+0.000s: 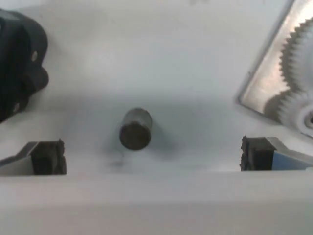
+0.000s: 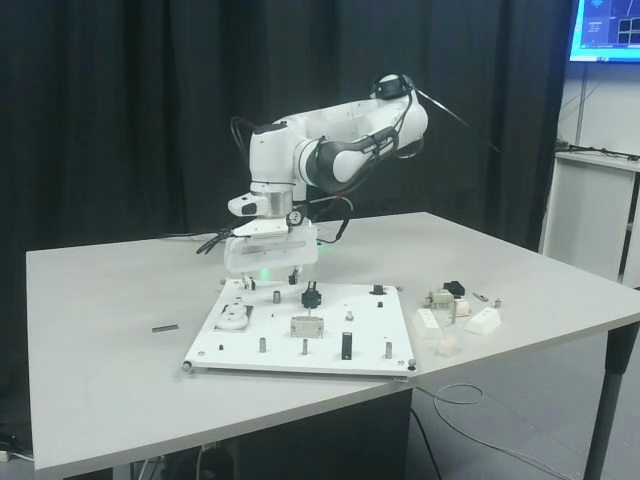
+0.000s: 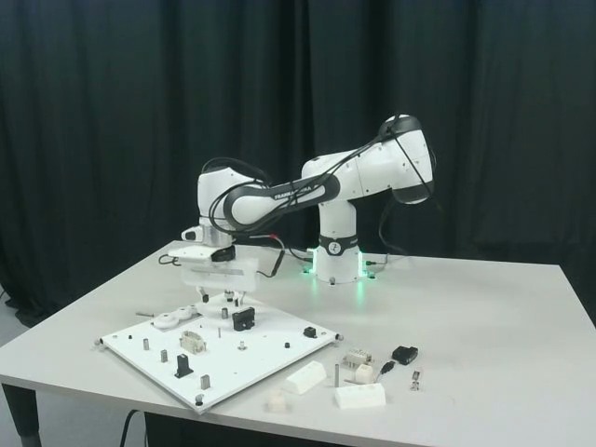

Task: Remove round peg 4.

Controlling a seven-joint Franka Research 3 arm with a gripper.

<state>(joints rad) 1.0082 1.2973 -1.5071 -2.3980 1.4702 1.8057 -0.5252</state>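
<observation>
Over by the left edge of the table point(image 2: 90, 300) a small dark pin point(image 2: 165, 327) lies alone on the grey top. Next comes the white board point(image 2: 330, 350), and near its left edge sit the white gears point(image 2: 234, 318), showing in the wrist view on a metal plate point(image 1: 274, 73). Just past them the gripper point(image 1: 152, 155) hangs low over the far-left part of the board, fingers point(image 1: 48, 156) spread wide, holding nothing. The round peg point(image 1: 135, 129) stands upright in the board between the two fingertips, touched by neither. A black part point(image 2: 311, 297) stands on the board just right of it. Further right, off the board, small white blocks point(image 2: 470, 322) and connectors lie toward the table's right edge.
</observation>
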